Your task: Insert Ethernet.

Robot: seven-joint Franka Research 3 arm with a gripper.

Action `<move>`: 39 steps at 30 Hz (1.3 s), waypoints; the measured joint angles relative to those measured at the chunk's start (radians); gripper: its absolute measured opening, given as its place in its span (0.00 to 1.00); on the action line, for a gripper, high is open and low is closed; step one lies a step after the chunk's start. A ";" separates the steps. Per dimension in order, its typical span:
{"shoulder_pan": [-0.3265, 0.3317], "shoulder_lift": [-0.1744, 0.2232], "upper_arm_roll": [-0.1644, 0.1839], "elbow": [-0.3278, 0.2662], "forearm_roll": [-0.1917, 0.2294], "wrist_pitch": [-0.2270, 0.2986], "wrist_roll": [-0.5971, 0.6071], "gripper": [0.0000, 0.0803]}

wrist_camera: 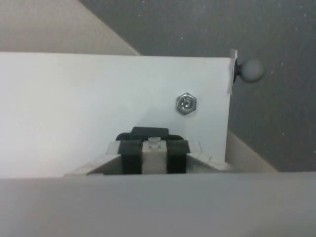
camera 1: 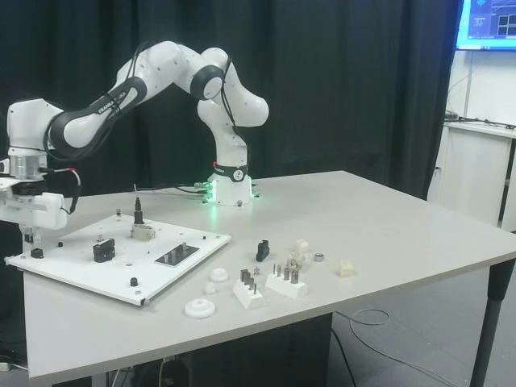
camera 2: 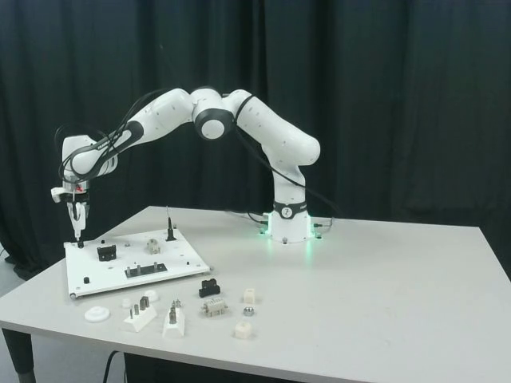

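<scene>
**Arm reaching over the far corner of the white board, plug in its fingers**

A grey table (camera 1: pixel 387 226) is filling the room in front of a black curtain (camera 1: pixel 339 81). In the first room view a lit screen (camera 1: pixel 488 24) is showing at about one o'clock, with a white cabinet (camera 1: pixel 476 169) below it. The arm's base (camera 1: pixel 230 189) is glowing green at twelve o'clock of the table.

A white board (camera 1: pixel 81 262) is lying flat on the table at nine o'clock. The arm is stretching over it, and the gripper (camera 1: pixel 31 234) is hanging at the board's outermost nine o'clock corner. In the wrist view the black fingers (wrist_camera: pixel 129 157) are standing close together, clamping the Ethernet plug (wrist_camera: pixel 154 147) between them. Just beyond the plug a black socket (wrist_camera: pixel 148 132) is sitting on the board; whether the plug is touching it cannot be told.

A nut (wrist_camera: pixel 186 103) is sitting in the board close by, and a grey ball-headed pin (wrist_camera: pixel 252 70) is sticking out past its edge. Across the board, toward three o'clock of the gripper, a black block (camera 1: pixel 103 251), a black post (camera 1: pixel 138 211), a grey block (camera 1: pixel 143 232) and a black plate (camera 1: pixel 177 255) are standing.

Off the board, at six o'clock of the table, loose parts are lying: a white gear (camera 1: pixel 197 307), two pin holders (camera 1: pixel 250 292), a black clip (camera 1: pixel 263 251) and a small cube (camera 1: pixel 346 268).
</scene>
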 joint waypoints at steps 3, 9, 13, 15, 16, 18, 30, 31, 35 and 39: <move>0.000 0.002 0.001 0.000 0.000 0.000 0.002 0.13; 0.000 0.002 0.001 0.000 0.000 -0.003 0.005 0.13; 0.000 0.003 0.001 0.000 0.000 -0.005 0.005 0.13; -0.001 0.003 0.000 0.000 0.000 -0.005 0.005 0.13; -0.001 0.003 0.000 0.001 0.000 -0.005 0.005 0.13; -0.001 0.003 0.000 0.001 0.000 -0.007 0.005 0.13; -0.001 0.002 -0.012 0.004 0.000 -0.048 0.005 0.13; -0.001 0.002 -0.012 0.004 0.000 -0.049 0.005 0.13; -0.001 0.002 -0.012 0.005 0.000 -0.051 0.005 0.13; -0.001 0.002 -0.011 0.005 0.000 -0.051 0.005 0.13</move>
